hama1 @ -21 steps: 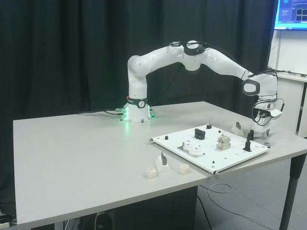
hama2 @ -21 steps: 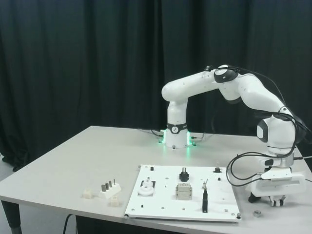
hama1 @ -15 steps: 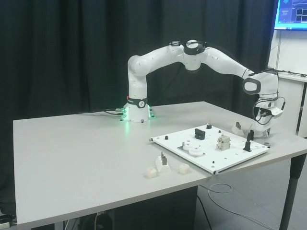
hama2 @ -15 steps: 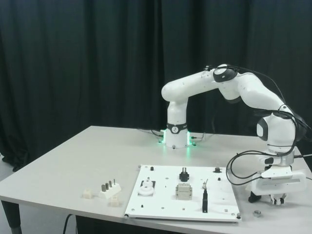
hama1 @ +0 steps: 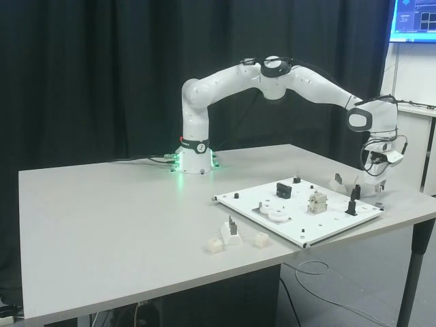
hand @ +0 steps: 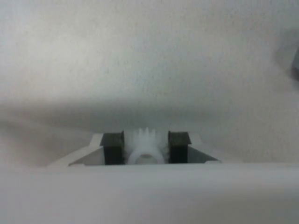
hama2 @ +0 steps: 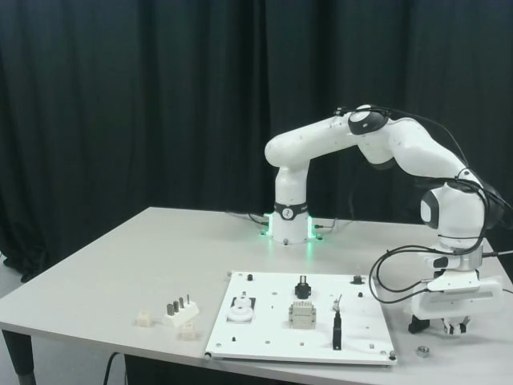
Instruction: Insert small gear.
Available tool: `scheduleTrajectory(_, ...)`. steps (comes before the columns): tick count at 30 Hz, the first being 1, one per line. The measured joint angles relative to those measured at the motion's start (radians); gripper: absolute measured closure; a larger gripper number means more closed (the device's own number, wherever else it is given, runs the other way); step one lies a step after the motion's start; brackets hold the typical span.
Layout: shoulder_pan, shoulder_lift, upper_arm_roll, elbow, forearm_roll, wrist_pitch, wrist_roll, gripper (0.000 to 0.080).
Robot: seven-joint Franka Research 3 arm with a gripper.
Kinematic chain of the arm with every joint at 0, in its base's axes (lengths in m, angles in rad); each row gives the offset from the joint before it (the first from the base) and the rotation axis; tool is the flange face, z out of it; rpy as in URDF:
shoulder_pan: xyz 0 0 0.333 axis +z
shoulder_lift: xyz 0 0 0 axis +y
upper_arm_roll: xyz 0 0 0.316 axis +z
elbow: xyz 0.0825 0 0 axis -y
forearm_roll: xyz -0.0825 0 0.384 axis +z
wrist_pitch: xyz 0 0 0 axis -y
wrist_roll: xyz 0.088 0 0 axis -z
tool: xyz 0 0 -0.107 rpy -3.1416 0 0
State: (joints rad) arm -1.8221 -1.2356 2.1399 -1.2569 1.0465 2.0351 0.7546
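In the wrist view the small white gear (hand: 145, 140) sits clamped between my two black fingers (hand: 112, 147), teeth showing above the hub, over bare grey table. My gripper (hama1: 375, 188) hangs just above the table beyond the right end of the white assembly board (hama1: 327, 219). The second room view shows the gripper (hama2: 454, 324) right of the board (hama2: 272, 338), near the table's corner. Larger white gears (hama1: 275, 209) are mounted on the board's left part.
A black upright part (hama1: 352, 203) and a grey connector block (hama1: 317, 201) stand on the board near the gripper. A small nut (hama2: 422, 350) lies on the table by the gripper. White fixture blocks (hama1: 231, 235) sit left of the board.
The arm's wrist and gripper have risen a little from the table beside the board, with the gear still held. Nothing on the board has moved.
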Motion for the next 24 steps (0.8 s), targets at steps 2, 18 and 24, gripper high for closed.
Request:
scheduleTrajectory(2,-0.003,0.001,0.0,0.001,0.0,0.0,0.0,0.0606)
scheduleTrajectory(18,-0.039,0.027,-0.017,0.002,0.0,-0.024,0.036,0.0606)
scheduleTrajectory(24,-0.045,0.031,-0.062,0.001,-0.003,-0.081,0.031,0.0606)
